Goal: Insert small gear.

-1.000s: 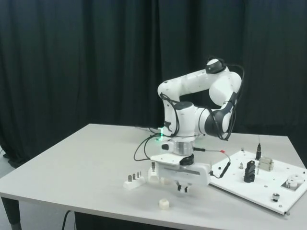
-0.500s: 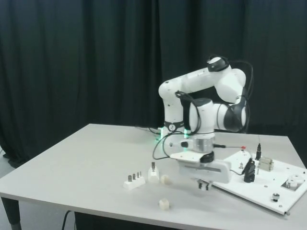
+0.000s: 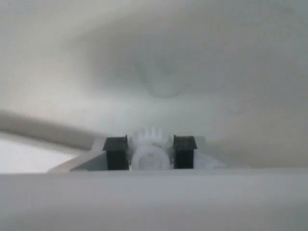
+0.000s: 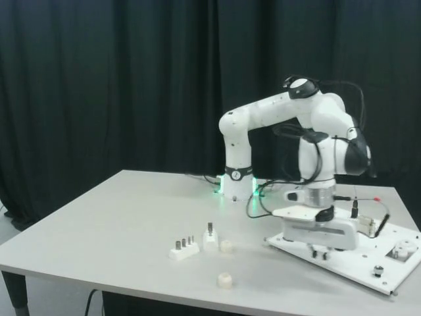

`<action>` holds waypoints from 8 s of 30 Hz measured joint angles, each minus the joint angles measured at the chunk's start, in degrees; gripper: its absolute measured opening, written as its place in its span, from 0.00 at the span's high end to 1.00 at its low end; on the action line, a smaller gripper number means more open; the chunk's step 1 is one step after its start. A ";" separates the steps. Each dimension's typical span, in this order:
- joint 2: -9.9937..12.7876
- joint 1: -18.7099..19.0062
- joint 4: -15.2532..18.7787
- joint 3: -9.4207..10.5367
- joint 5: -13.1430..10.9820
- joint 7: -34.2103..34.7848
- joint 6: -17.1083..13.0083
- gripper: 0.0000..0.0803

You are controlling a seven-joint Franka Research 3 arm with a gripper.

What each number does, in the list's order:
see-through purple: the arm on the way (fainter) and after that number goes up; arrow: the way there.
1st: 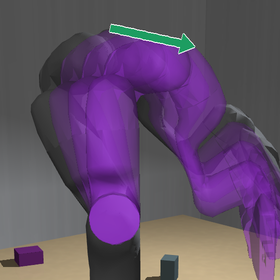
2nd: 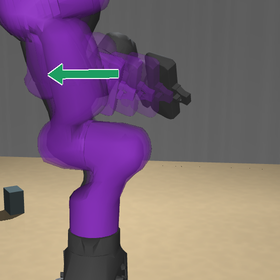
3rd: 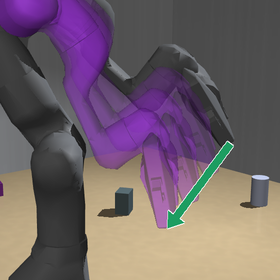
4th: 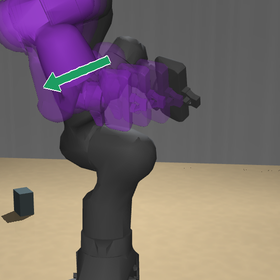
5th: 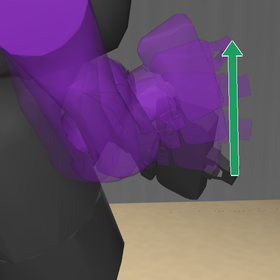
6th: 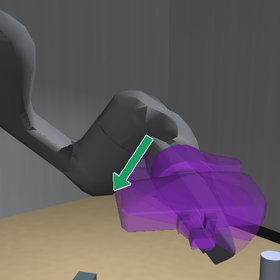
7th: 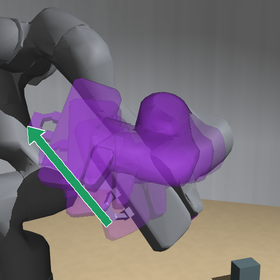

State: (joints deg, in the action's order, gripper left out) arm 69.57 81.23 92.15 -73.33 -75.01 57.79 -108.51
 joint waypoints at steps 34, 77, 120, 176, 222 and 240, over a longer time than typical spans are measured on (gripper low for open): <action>0.16 4.33 -16.61 6.18 9.03 27.46 0.04 0.75; 1.48 7.35 -18.68 8.36 14.13 34.94 -3.36 0.75; 1.46 7.03 -19.53 9.09 17.17 36.02 -3.48 0.75; 1.19 5.60 -20.54 10.84 16.42 36.02 -3.06 0.75; 0.87 3.81 -20.86 11.52 12.75 47.17 -1.49 0.75; 0.88 3.82 -20.96 11.53 13.06 38.17 -1.32 0.75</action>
State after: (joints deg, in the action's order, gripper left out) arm 70.45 85.05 71.19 -61.81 -61.95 95.96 -109.83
